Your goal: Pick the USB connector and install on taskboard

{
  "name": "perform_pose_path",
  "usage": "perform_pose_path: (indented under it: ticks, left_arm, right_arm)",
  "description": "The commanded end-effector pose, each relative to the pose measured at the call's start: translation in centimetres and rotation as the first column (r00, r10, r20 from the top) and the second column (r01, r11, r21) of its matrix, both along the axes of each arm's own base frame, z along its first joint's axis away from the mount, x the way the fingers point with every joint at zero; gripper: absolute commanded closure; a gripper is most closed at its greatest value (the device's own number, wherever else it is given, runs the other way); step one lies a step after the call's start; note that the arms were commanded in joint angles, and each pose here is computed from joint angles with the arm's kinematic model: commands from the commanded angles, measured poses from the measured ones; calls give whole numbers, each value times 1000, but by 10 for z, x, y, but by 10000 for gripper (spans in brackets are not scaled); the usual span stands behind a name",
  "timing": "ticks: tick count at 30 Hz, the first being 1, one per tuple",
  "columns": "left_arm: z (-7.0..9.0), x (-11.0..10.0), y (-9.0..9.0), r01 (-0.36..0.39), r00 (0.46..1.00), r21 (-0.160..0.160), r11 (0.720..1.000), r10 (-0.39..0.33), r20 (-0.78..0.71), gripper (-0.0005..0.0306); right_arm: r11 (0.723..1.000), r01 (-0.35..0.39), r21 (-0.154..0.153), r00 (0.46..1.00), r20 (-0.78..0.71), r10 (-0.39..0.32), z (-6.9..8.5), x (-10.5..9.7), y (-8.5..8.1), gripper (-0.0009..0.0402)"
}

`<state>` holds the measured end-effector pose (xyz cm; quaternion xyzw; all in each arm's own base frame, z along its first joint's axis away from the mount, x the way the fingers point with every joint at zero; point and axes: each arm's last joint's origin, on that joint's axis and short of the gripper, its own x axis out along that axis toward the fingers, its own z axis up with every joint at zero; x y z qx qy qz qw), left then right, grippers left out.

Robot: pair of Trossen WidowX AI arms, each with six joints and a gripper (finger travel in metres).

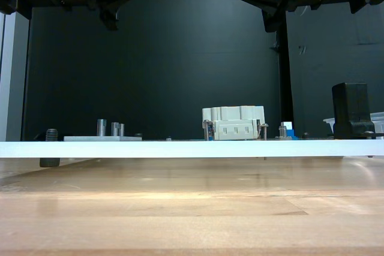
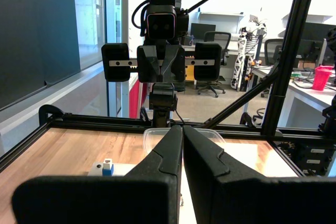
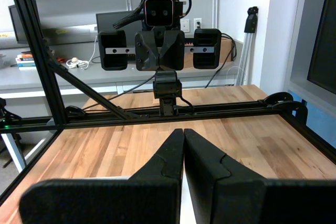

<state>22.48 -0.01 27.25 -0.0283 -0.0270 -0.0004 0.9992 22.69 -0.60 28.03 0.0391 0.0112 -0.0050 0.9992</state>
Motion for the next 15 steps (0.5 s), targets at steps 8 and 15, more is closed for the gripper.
perform_pose_path:
  ticks: [8,15]
  left_arm:
    - [0,0,0,0,1000,0,1000,0,0,300]
    - [0,0,0,0,1000,0,1000,0,0,300]
  right_arm:
    - [1000,0,0,1000,0,0,0,0,0,393]
    - [1000,0,0,1000,0,0,0,0,0,393]
